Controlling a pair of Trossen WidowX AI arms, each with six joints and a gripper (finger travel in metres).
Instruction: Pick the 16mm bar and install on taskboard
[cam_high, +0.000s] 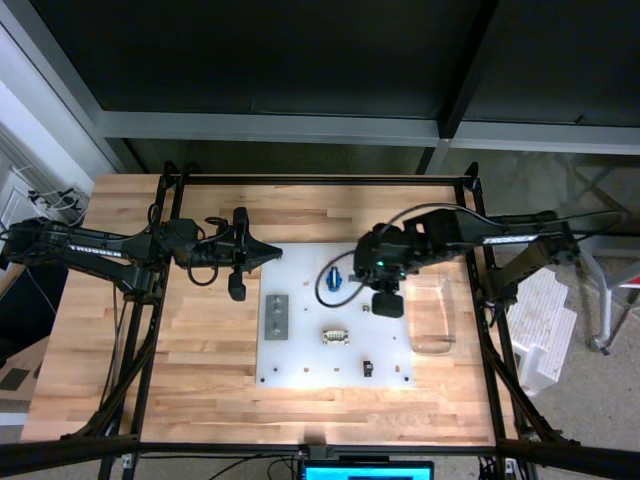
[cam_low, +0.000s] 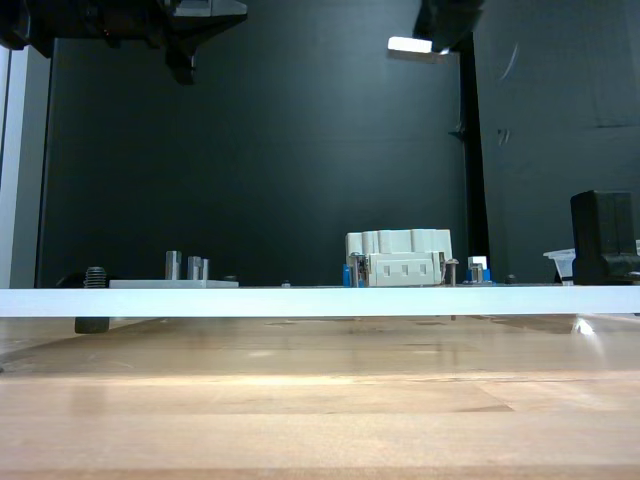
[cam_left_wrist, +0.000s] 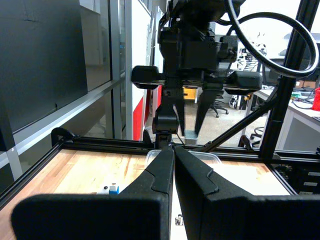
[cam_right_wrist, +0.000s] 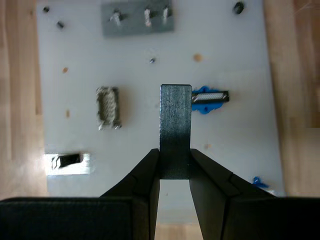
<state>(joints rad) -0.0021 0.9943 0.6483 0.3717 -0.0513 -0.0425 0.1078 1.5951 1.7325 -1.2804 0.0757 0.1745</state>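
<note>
16mm bar (cam_right_wrist: 175, 120) tight in right gripper (cam_right_wrist: 174, 154) jaws above taskboard (cam_right_wrist: 240, 75); left gripper (cam_left_wrist: 173, 151) over board's edge, jaws together.

left pincer (cam_high: 274, 252): over taskboard (cam_high: 290, 362), far-left corner | right pincer (cam_right_wrist: 174, 156): above taskboard | 16mm bar (cam_right_wrist: 175, 122): in right pincer

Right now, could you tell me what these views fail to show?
High view: the right arm hides the 16mm bar, held by the right gripper over the task board.
Low view: the top edge cuts off both grippers; bar's height unclear.
Right wrist view: the bar covers the board behind it.
Left wrist view: the shut left gripper, at the board's far left corner, mostly hides the board.
</note>
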